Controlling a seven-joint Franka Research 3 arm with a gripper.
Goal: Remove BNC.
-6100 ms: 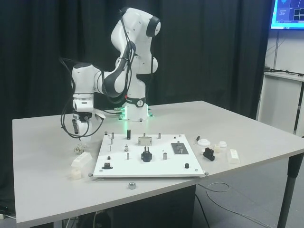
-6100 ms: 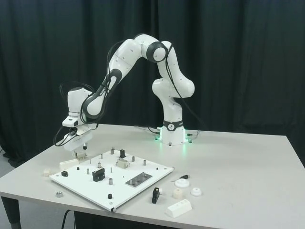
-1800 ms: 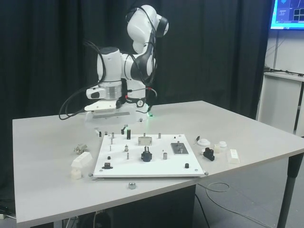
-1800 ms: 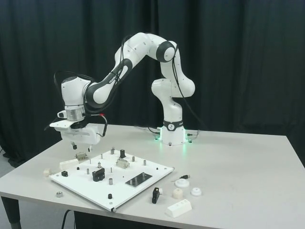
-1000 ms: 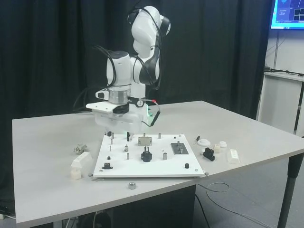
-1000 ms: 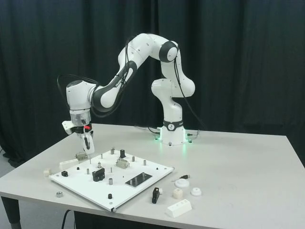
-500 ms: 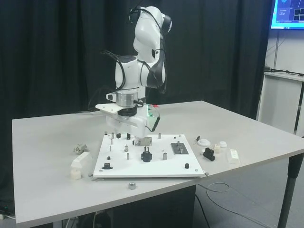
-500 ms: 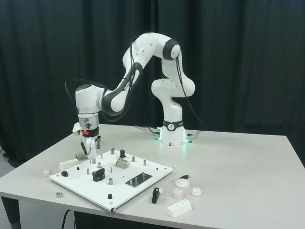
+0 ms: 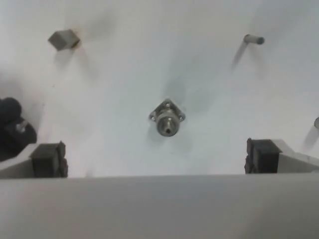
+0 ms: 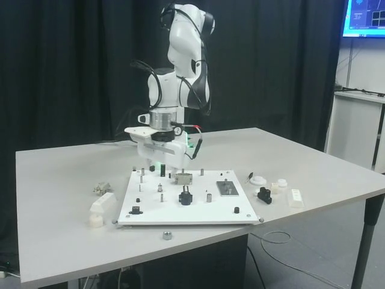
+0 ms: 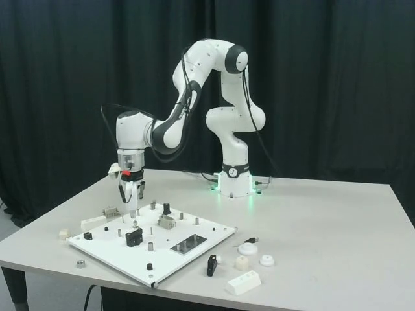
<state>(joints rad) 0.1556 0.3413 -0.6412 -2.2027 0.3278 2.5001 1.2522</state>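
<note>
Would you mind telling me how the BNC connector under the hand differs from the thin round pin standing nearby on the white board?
The BNC connector sits on a square flange with corner holes; the thin pin rises straight from the white board. The connector is thick and hollow at its end; the pin is slim. The connector lies centred under the open hand; the pin stands off to one side. Both are grey metal and upright.

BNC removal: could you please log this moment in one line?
phase: approach | gripper: open, above BNC connector | contact: none | BNC: on white board

room views: opposite table corners, far, share board (image 10: pixel 186 201) | wrist: straight down, close
</note>
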